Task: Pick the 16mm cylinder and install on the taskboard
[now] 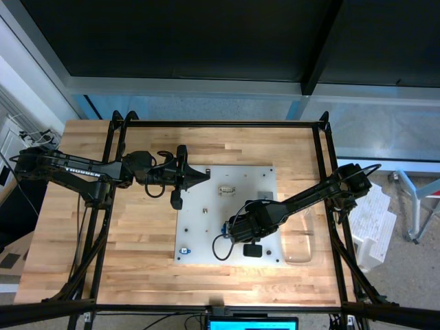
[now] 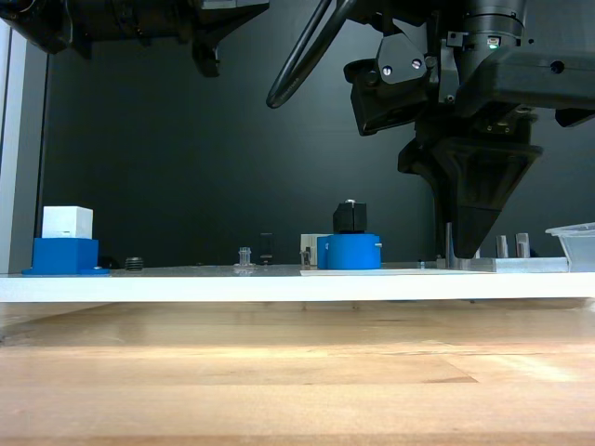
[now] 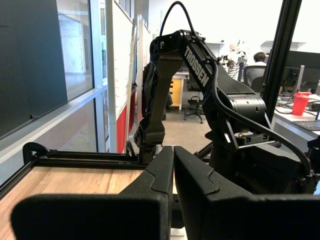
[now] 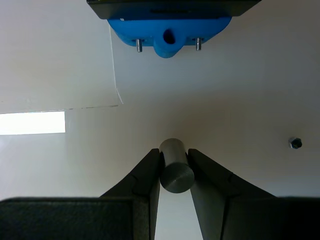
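Right tool (image 4: pixel 174 153) is clamped on the short silver-grey metal cylinder (image 4: pixel 176 173), just over the white plastic taskboard (image 4: pixel 245 90) near its blue connector (image 4: pixel 170 31). Left tool (image 3: pixel 172 165), closed on nothing, hangs well apart from that connector. A tilted cylinder could jam at insertion or slip free.

High view downward, low level; both share taskboard (image 1: pixel 206 234).

16mm cylinder (image 4: pixel 175 167) hidden under right end effector (image 4: pixel 174 152) from above; clear tray (image 2: pixel 572 237) cut by low view's edge
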